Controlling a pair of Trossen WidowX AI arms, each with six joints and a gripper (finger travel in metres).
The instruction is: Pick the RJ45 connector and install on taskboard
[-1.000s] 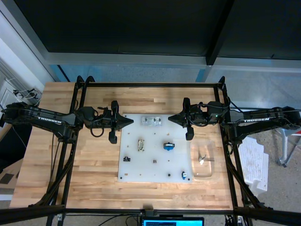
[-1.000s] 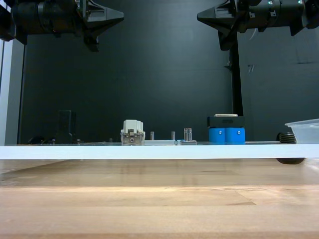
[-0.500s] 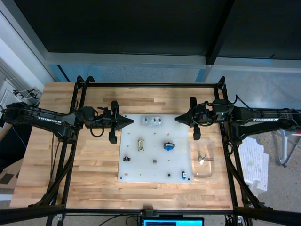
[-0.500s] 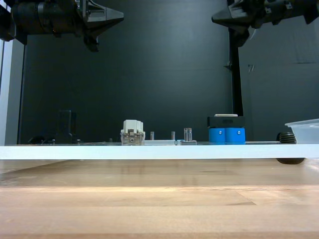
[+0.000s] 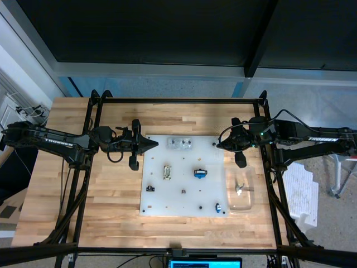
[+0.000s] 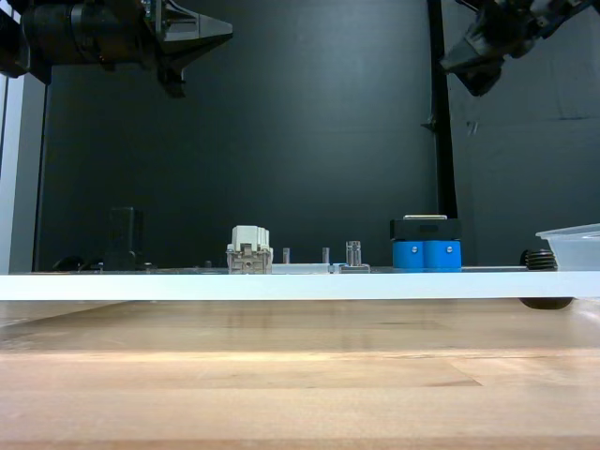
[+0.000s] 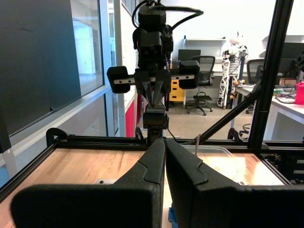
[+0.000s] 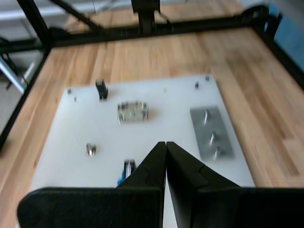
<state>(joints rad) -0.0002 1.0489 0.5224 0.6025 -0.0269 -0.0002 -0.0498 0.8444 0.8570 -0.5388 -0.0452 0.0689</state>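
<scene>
- The little plug (image 5: pixel 240 188) lies in the clear tray (image 5: pixel 248 207), at 4 o'clock from the middle of the white board (image 5: pixel 167 195).
- The right gripper (image 5: pixel 219 145) hangs high near the board's 2 o'clock edge. Its fingers are pressed together and hold nothing.
- It should open wide, go toward 5 o'clock, then come down slowly over the plug.
- The left gripper (image 5: pixel 156 143) sits at 10 o'clock, closed too.
</scene>
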